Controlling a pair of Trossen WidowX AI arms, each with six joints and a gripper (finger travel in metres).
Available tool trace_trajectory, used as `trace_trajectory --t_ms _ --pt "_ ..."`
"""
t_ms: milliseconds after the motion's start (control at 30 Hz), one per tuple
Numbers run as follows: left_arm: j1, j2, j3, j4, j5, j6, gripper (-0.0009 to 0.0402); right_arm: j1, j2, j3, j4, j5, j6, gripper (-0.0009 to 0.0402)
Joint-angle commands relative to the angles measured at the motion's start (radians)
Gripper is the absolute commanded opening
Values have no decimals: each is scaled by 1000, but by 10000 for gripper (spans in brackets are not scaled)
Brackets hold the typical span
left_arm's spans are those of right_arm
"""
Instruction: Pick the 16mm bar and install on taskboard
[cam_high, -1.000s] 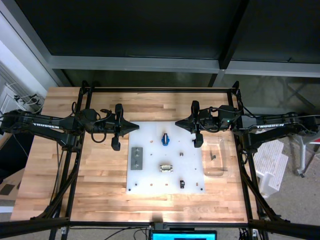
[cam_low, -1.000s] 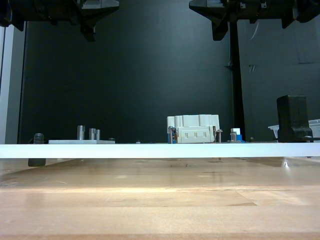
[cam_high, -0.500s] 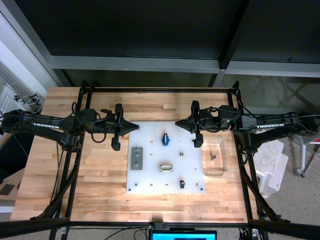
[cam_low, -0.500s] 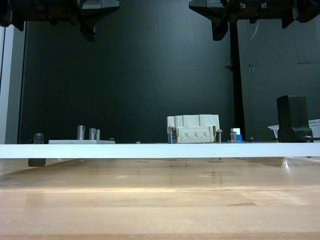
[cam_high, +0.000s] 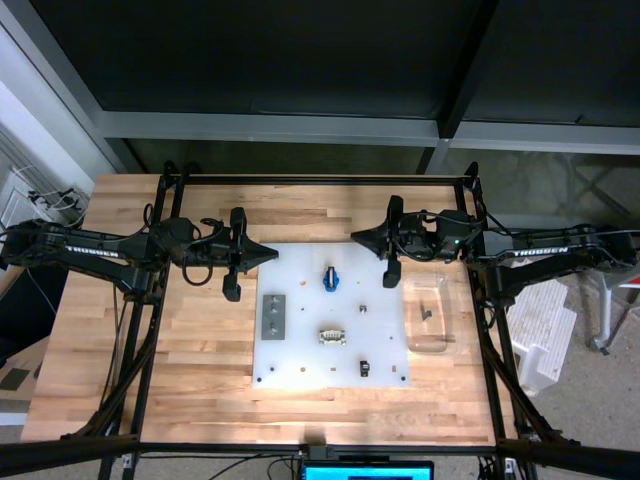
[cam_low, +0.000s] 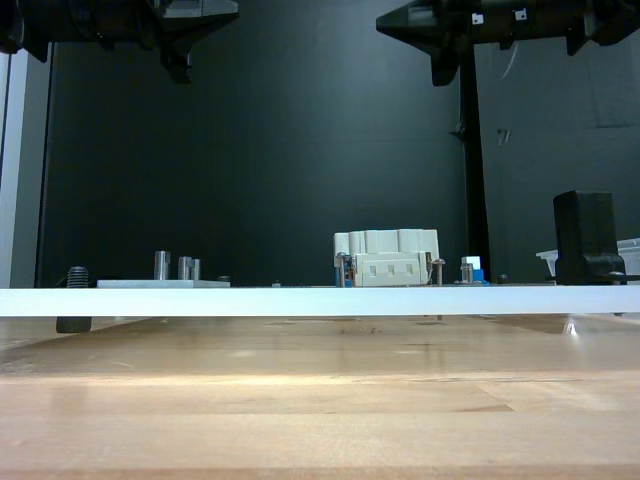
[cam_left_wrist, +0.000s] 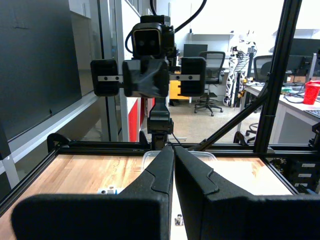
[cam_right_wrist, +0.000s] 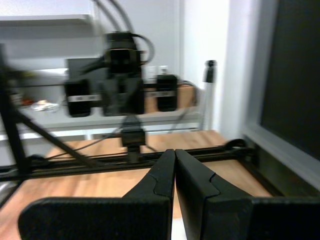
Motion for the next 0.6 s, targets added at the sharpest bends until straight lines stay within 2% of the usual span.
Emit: trace_trajectory --t_ms 33,233,300,600 --pt "0 0 0 1 0 0 1 0 2 2 -5 19 0 0" --pt "0 0 0 0 0 0 1 1 -1 36 -102 25 5 0" --pt "0 0 0 0 0 0 1 1 2 68 -200 72 11 0" --pt "0 0 0 0 0 0 1 15 0 161 -559 72 116 0"
